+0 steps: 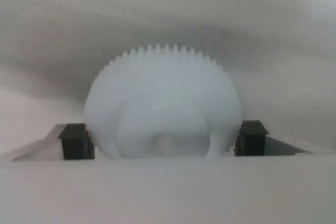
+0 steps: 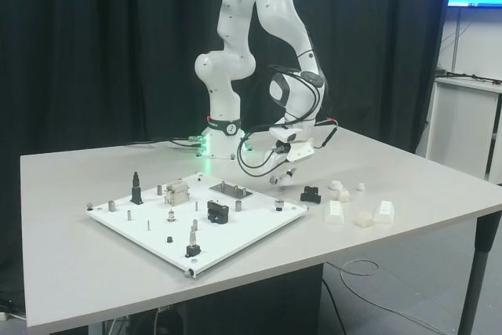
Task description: Place large gear.
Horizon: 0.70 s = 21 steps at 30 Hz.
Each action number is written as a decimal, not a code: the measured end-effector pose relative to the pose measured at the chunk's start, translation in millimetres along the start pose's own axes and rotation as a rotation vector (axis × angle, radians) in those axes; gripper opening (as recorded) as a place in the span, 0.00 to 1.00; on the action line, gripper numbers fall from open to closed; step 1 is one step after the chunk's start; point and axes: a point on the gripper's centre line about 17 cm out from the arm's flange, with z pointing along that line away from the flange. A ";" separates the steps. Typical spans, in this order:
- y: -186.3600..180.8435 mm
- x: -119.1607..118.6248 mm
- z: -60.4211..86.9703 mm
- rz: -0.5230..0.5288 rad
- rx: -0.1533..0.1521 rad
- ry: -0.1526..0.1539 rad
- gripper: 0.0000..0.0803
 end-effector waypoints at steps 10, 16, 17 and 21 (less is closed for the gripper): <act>-12.0 6.1 13.3 -0.021 -0.011 -0.003 0.74; -15.5 6.5 16.2 -0.013 -0.011 -0.008 0.77; -15.9 6.7 16.2 -0.013 -0.011 -0.008 0.77; -16.9 7.4 15.5 -0.015 -0.011 -0.008 0.98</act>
